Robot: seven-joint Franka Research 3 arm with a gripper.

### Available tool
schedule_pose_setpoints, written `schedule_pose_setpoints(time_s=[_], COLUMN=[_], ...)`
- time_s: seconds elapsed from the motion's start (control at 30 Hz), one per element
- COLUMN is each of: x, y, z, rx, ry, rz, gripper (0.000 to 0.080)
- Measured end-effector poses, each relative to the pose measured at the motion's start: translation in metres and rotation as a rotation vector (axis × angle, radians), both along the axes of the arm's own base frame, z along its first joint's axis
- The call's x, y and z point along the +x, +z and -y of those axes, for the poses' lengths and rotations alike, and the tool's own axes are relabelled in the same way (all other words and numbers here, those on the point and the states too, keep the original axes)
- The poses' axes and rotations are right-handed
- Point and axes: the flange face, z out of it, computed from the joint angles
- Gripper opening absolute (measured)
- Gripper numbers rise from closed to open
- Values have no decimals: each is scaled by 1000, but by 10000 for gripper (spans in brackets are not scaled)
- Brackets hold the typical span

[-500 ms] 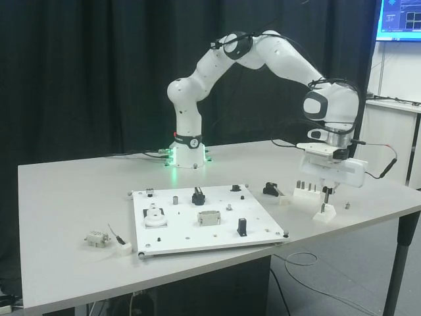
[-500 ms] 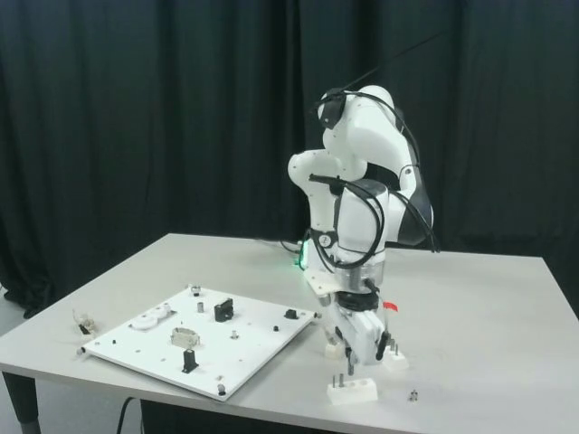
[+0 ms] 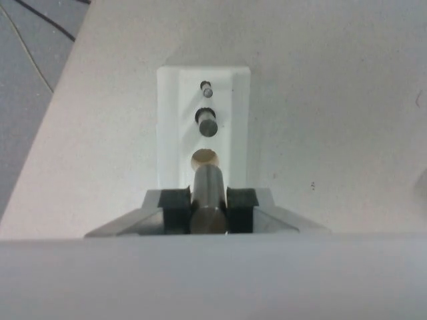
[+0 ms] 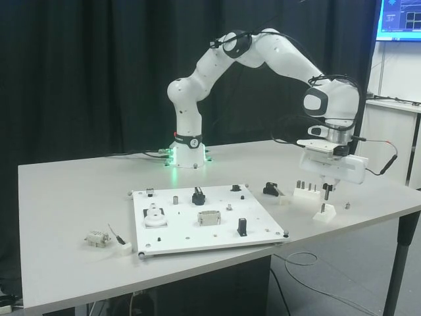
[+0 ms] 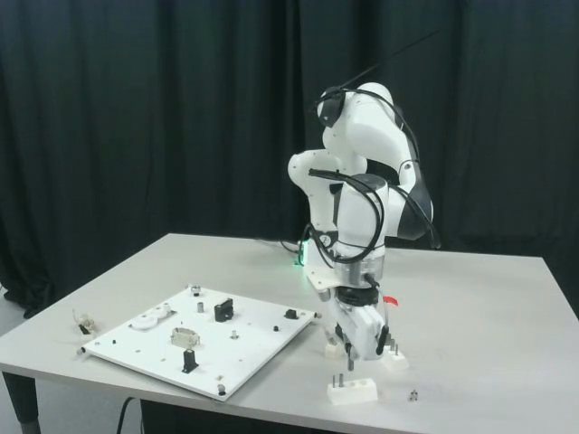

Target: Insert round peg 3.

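Fingers (image 3: 209, 208) are pinching the round peg (image 3: 208, 193) above its holder's (image 3: 171, 133) vacated hole, so I'd lift straight, then carry it upright to the white board (image 4: 204, 220).

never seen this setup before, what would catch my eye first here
The white arm arches from its base at the back of the grey table toward the table's edge. There its gripper is shut on a metal peg, held above a small white block with one empty hole and two thinner pegs standing in it. Next comes the white board of small parts near the table's front.
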Motion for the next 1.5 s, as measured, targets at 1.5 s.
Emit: schedule_pose_setpoints(time_s=[1.5], x=[3], y=[43], z=[58], rx=[-174], ry=[68], rz=[-40], gripper=[110])
